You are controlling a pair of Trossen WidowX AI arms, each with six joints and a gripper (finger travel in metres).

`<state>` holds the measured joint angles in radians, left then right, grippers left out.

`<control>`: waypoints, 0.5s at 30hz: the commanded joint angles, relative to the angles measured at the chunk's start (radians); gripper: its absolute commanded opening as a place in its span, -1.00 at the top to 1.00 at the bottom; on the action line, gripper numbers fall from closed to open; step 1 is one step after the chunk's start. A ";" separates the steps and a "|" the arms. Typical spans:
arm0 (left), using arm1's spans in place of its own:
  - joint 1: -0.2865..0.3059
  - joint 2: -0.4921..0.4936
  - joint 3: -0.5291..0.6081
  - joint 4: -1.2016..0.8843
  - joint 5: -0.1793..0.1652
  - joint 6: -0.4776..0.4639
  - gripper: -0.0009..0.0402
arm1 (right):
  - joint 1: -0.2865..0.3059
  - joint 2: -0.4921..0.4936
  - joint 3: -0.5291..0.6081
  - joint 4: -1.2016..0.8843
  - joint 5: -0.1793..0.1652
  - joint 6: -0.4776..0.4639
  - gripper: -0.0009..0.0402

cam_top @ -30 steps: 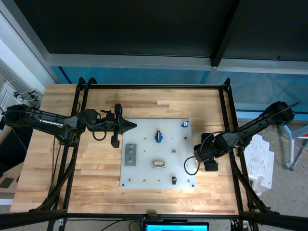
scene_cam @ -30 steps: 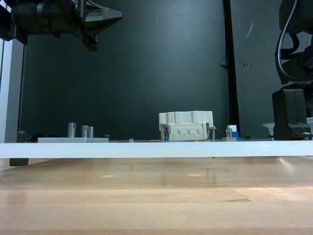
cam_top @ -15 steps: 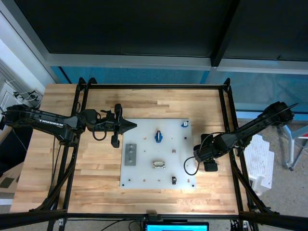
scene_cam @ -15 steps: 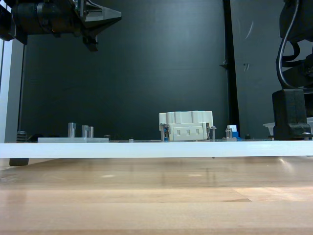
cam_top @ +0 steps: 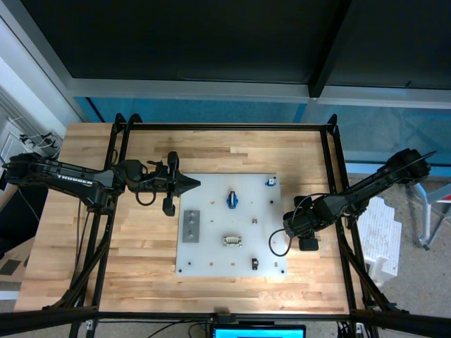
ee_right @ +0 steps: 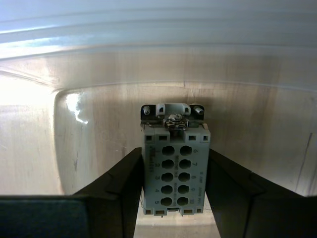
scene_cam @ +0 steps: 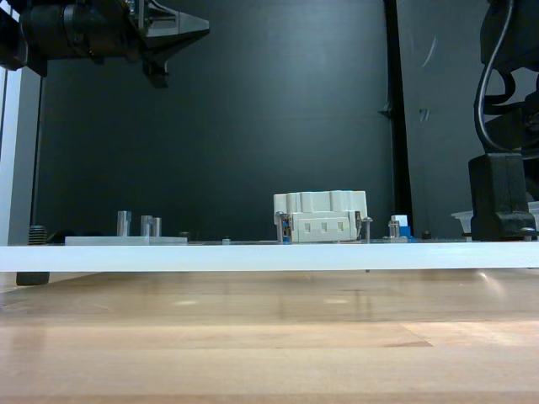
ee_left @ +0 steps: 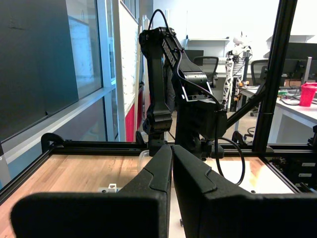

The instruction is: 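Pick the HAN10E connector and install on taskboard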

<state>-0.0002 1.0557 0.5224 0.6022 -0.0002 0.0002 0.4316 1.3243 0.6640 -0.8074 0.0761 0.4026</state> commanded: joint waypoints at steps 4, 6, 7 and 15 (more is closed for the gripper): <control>0.000 0.000 0.000 0.000 0.000 0.000 0.95 | 0.000 0.000 0.004 -0.005 -0.002 0.004 0.62; 0.000 0.000 0.000 0.000 0.000 0.000 0.95 | 0.000 -0.001 0.009 -0.016 -0.002 0.004 0.69; 0.000 0.000 0.000 0.000 0.000 0.000 0.95 | 0.001 -0.005 0.011 -0.022 -0.002 0.004 0.72; 0.000 0.000 0.000 0.000 0.000 0.000 0.95 | 0.000 -0.047 0.067 -0.127 -0.002 0.004 0.85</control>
